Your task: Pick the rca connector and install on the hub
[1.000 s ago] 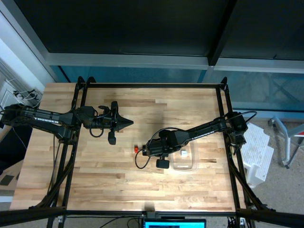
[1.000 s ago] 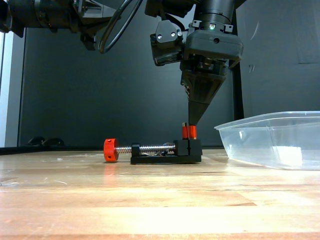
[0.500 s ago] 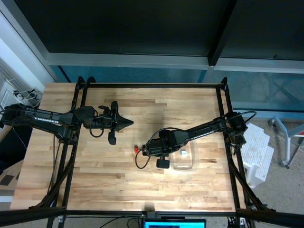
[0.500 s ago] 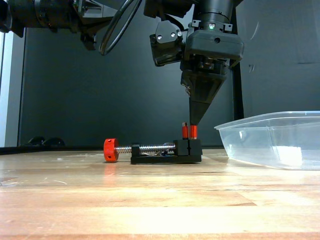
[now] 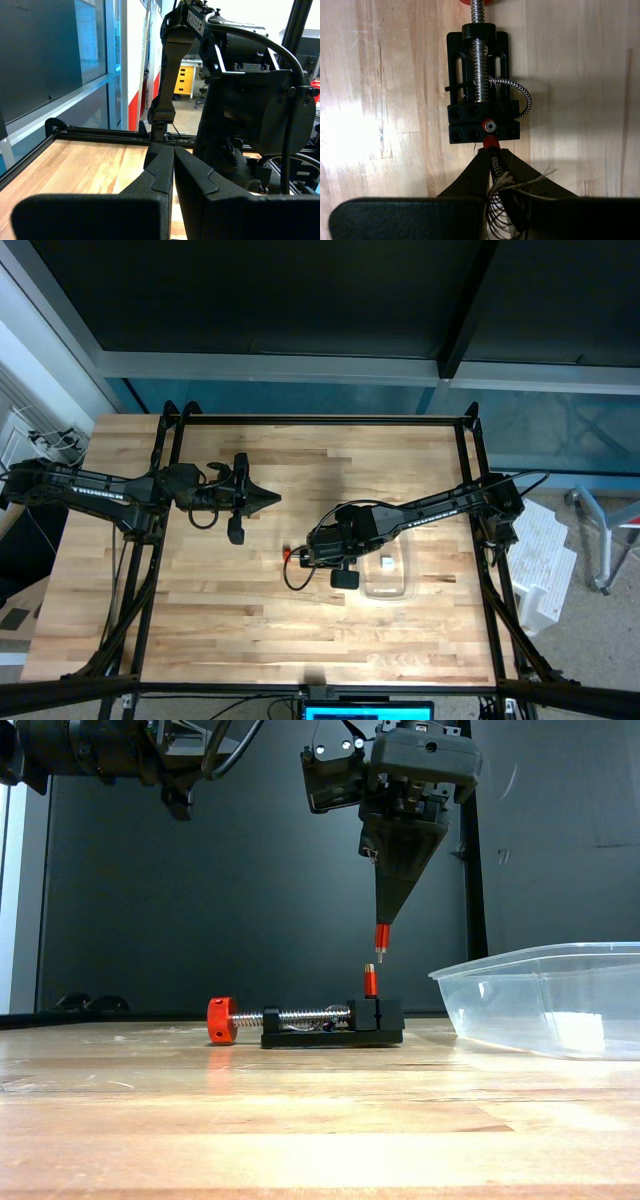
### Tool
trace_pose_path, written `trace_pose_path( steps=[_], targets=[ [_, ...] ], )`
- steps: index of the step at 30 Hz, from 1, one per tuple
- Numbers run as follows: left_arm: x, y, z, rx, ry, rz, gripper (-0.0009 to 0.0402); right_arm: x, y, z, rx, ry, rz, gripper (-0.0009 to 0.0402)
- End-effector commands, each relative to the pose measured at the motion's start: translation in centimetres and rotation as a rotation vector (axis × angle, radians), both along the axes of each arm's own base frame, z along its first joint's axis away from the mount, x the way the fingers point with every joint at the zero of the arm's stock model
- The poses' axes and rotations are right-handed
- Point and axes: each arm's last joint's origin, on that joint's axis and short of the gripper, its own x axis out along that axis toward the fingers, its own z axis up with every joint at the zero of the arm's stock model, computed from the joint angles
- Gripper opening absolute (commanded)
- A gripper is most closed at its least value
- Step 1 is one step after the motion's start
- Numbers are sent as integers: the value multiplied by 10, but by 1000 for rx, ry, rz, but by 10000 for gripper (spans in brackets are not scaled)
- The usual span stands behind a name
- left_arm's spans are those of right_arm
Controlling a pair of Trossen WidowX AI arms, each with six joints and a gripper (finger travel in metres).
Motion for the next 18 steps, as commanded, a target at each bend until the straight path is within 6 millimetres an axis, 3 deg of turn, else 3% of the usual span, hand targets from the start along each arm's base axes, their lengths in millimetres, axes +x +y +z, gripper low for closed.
trace_pose_path(
  steps=[1, 18],
  targets=[
    [0, 0, 0, 0, 0, 0, 0, -1, 0, 3, 2, -7, 0, 0],
    [0, 0, 0, 0, -1, 0, 0, -1, -2, 5, 2, -13, 2, 0]
  ],
)
